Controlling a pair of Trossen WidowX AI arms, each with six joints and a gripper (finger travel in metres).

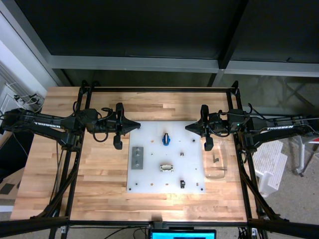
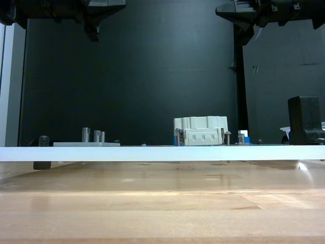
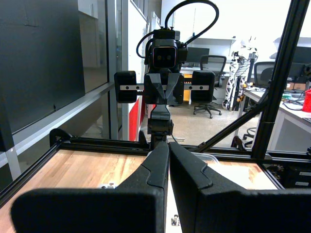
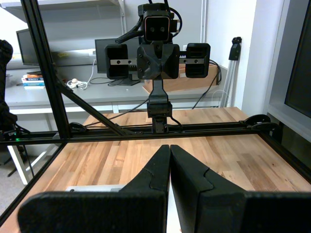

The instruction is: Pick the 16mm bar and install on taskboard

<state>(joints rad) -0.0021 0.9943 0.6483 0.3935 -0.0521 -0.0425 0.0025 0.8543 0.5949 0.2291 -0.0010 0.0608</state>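
Observation:
A small dark bar (image 1: 215, 159) lies free in a clear tray (image 1: 223, 173) just right of the white taskboard (image 1: 149, 184). My right gripper (image 1: 187, 128) hovers over the board's far right edge, pointing left, up and left of the tray; in the right wrist view its fingers (image 4: 156, 170) are pressed together, holding nothing. Opposite it, my left gripper (image 1: 138, 126) hangs over the board's far left corner, pointing right, also shut and empty, with its fingers (image 3: 158, 162) touching in the left wrist view. Both grippers (image 2: 122, 5) (image 2: 218, 9) sit high above the board in the low view.
On the board stand a grey block with short pegs (image 1: 136, 158), a blue knob (image 1: 166, 139), a white connector (image 1: 167, 168) and a small black part (image 1: 183, 183). A black frame (image 1: 79, 149) borders the wooden table.

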